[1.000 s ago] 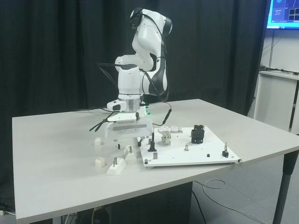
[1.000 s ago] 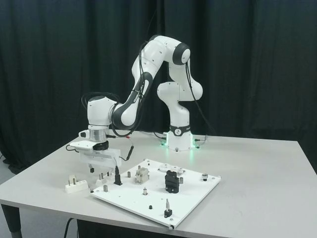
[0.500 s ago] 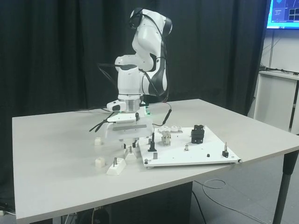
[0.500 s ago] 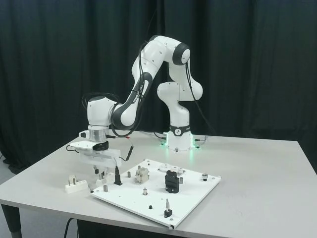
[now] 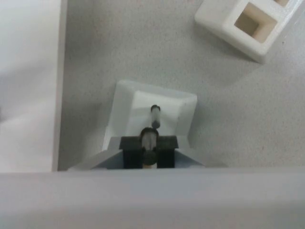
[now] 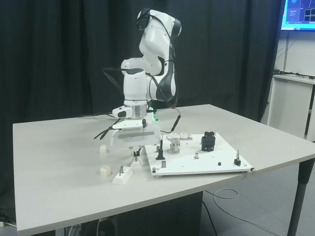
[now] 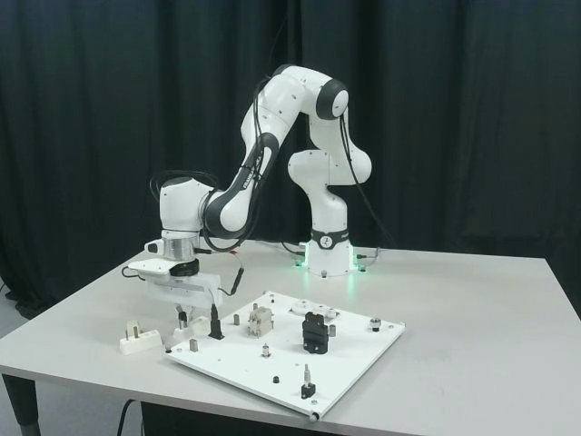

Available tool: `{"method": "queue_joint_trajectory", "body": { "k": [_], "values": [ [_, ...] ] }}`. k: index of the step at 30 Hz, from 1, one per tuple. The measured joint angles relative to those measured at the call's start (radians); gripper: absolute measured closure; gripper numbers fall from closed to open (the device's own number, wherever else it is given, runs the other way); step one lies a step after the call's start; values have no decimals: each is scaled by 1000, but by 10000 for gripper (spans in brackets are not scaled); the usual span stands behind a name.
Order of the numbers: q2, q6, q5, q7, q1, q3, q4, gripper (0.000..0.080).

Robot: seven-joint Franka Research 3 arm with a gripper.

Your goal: Pick round peg 2.

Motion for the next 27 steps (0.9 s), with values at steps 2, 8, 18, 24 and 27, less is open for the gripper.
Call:
{"method": "queue_joint_trajectory", "body": {
  "k": [2, 8, 18, 24, 27],
  "values": [
    [0, -1, 0, 0, 0, 0, 0, 744],
    [-3, -11, 0, 0, 0, -1, 0, 744],
    [-39, -77, -14, 0, 1, -20, 8, 744],
    [-77, -131, -41, 10, 5, -39, 15, 745],
    [-95, -149, -58, 21, 7, -47, 18, 745]
  ]
}}
